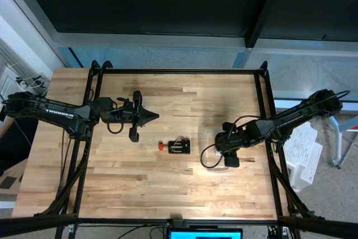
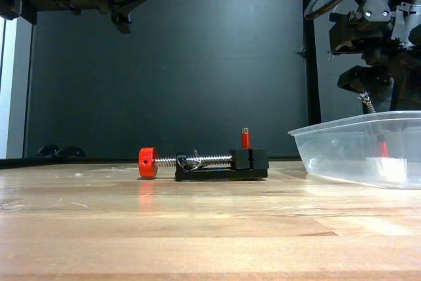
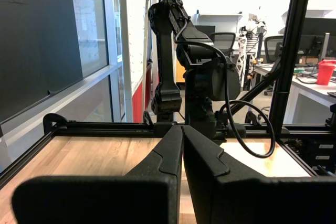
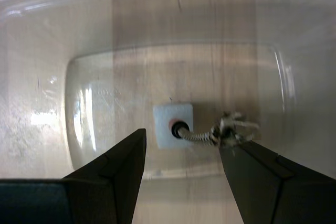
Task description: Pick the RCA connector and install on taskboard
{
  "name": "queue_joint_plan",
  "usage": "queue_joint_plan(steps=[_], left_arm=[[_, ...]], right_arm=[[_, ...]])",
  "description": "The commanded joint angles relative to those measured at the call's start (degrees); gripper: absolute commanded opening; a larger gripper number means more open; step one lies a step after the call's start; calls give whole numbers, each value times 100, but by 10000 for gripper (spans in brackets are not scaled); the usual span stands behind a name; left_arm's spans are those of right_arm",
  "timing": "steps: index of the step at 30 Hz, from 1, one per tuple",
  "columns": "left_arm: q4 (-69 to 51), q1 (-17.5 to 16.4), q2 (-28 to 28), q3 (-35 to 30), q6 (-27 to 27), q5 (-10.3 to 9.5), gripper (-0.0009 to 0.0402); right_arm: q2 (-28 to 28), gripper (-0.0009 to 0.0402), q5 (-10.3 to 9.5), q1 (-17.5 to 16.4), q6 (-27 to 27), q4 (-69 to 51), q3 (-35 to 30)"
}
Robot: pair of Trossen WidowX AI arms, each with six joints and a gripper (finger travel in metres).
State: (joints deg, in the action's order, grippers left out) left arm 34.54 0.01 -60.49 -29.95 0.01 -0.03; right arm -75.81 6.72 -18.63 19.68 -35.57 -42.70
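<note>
Nearest the front edge of the table (image 1: 140, 194) sits a clear plastic tray (image 2: 329, 153), which keeps the loose parts corralled. The RCA connector (image 4: 198, 136) lies flat on the tray floor, a slim silvery plug. Its dark end meets a small white cube (image 4: 167, 119); whether it is seated in the cube or only touching it cannot be told. A tangle of thin wire (image 4: 233, 128) sprouts from its other end.

The right tool (image 4: 182, 142) hangs over the tray pointing straight down, its jaws spread wide and holding nothing. The cube and the connector show between them. That reads as lining up for the pick. The plug lies roughly along the closing line, so a wrist turn looks advisable to grip it across its body rather than end to end.

Just beyond, well apart from the tray, the taskboard (image 1: 180, 148) rests flat on bare wood where either arm can reach it. Its red-orange knob (image 2: 147, 162) points toward the left arm, and 1 short red post (image 2: 245, 137) stands upright at the end nearer the tray. Nothing is installed yet.

Farther back, the left tool (image 1: 151, 116) is held level and high above the table, jaws pressed together on nothing, evidently parked clear of the work. Behind it runs the black frame rail (image 1: 179, 71).
</note>
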Motion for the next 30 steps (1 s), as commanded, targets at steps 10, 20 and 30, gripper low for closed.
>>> queue_joint_plan(steps=[10, 20, 30], left_arm=[[-2, 0, 0, 0, 0, 0, 0], [0, 0, 0, 0, 0, 0, 0], [0, -2, 0, 0, 0, 0, 0]], right_arm=[[-203, 189, 109, -28, -15, 387, 162], [-382, 186, 76, -50, -52, 584, 199], [-380, 159, 74, -55, -52, 551, 199]])
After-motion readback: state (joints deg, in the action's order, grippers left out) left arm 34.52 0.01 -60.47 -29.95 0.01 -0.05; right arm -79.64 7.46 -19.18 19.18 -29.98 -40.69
